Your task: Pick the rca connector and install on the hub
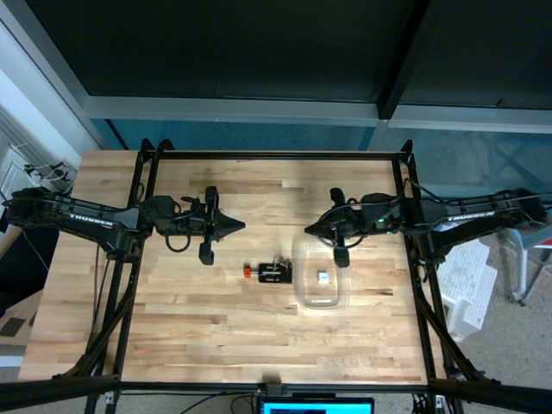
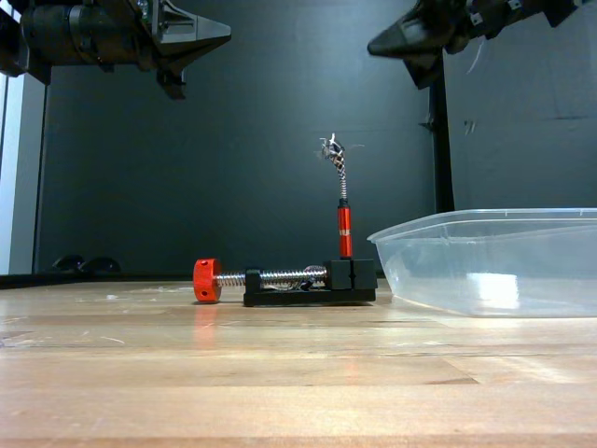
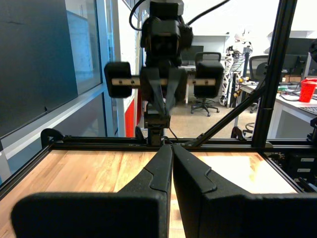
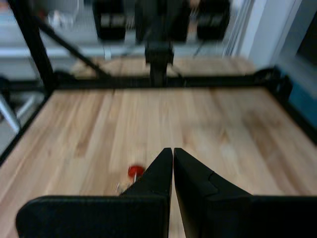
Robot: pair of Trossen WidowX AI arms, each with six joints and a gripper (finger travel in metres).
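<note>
The hub (image 2: 308, 285) is a small black block with a red knob (image 2: 206, 279) and a threaded rod, lying mid-table (image 1: 272, 273). The rca connector (image 2: 344, 229), red-bodied with a braided wire end, stands upright on the hub's end away from the knob. My left gripper (image 1: 241, 226) hovers high, left of the hub, shut and empty (image 3: 172, 146). My right gripper (image 1: 306, 231) hangs high, right of and behind the hub, shut and empty (image 4: 173, 149). The red knob (image 4: 135, 171) shows past the right fingers.
A clear plastic tray (image 1: 319, 297) sits just right of the hub, with a small pale item (image 1: 323, 277) inside. The tray's wall (image 2: 494, 261) rises about as high as the hub's block. A black frame (image 1: 276, 156) borders the table.
</note>
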